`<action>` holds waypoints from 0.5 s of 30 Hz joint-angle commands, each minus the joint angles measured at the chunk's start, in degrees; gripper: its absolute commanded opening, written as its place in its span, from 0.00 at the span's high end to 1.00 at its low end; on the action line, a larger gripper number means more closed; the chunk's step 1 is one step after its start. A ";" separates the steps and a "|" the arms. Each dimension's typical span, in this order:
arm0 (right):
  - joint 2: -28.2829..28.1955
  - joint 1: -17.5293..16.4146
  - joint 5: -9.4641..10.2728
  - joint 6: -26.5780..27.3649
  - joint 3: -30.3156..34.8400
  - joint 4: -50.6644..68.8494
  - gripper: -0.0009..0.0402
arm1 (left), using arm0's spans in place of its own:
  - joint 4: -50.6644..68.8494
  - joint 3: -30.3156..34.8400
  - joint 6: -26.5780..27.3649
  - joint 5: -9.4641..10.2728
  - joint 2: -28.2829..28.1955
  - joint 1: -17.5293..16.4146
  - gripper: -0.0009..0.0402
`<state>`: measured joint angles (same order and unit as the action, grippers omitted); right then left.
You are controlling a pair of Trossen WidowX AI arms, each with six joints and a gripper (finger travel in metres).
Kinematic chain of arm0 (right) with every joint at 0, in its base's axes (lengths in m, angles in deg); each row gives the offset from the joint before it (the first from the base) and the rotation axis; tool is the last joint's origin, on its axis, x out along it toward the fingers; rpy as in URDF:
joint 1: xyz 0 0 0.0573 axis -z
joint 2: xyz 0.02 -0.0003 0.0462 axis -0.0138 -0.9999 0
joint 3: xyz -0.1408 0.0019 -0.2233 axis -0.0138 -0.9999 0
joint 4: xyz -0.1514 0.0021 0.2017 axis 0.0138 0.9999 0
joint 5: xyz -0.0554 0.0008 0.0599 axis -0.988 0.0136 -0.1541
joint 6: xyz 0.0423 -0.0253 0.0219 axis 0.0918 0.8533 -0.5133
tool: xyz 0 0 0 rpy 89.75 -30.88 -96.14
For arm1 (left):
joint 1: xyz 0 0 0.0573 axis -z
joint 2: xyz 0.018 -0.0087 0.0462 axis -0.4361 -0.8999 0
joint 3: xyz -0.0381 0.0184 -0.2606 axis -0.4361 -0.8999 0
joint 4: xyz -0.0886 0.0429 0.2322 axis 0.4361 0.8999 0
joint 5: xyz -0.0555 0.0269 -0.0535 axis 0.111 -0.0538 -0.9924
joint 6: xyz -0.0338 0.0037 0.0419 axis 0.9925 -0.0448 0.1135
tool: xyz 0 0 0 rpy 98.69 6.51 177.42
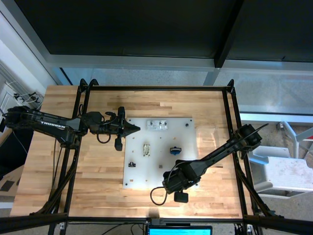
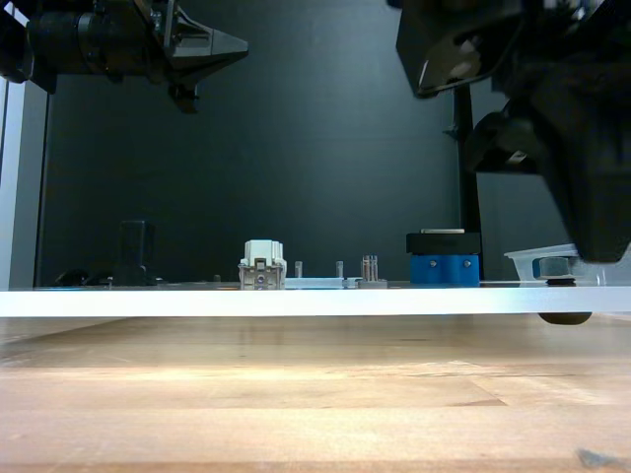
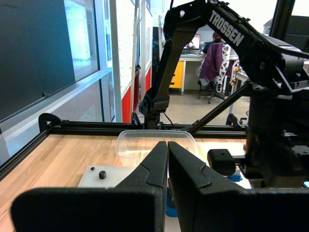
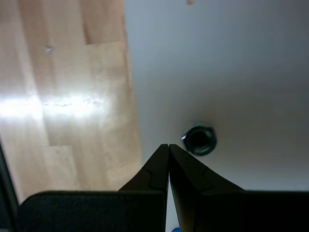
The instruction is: Unfasten the M12 fastener and place in the container
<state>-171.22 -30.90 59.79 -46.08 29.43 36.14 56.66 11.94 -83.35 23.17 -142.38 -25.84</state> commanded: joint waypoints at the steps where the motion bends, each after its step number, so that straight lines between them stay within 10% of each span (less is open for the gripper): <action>1: -0.42 0.02 -0.15 0.09 -0.04 -0.07 0.98 | 0.00 0.00 0.00 0.00 0.00 0.00 0.98; 15: -0.42 0.20 -2.58 -0.07 -0.24 1.60 0.98 | 0.00 0.00 0.00 0.00 0.00 -0.02 0.98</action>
<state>-171.64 -30.75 57.69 -46.08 29.19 38.09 56.68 11.94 -83.35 23.17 -142.38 -25.84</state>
